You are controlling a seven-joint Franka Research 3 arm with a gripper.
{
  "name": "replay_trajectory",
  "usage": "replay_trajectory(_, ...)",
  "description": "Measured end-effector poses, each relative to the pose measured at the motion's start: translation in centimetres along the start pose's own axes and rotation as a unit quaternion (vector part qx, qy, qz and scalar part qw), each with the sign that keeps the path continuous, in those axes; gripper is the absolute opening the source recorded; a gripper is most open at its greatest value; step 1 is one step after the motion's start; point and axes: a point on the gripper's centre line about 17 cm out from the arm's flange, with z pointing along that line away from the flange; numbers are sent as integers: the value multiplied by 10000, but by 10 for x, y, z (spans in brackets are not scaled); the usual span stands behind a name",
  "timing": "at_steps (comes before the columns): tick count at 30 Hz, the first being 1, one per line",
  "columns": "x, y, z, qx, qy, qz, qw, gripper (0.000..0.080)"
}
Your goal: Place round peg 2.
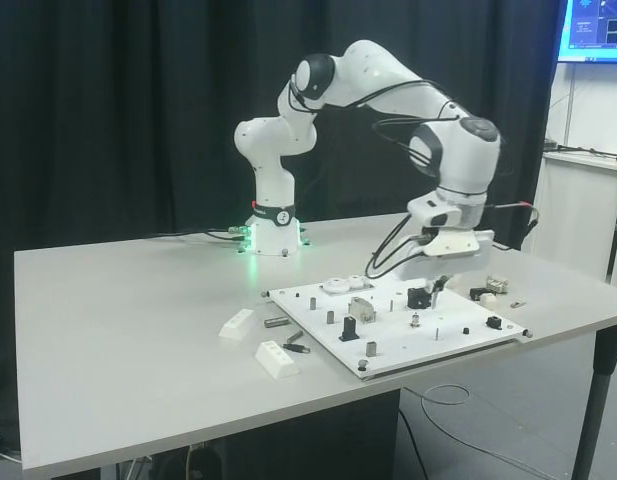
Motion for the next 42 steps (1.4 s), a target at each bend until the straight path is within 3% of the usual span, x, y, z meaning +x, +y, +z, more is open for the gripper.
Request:
replay_trajectory(6,-16,-39,2,-39,-112,121,9999,70)
replay_trajectory(16,-38,-104,7,-107,-158,264,9995,70)
replay_trajectory(28,-73,-183,23,-174,-247,440,9986,70)
replay_trajectory(42,-109,-244,46,-418,-180,566,9974,70)
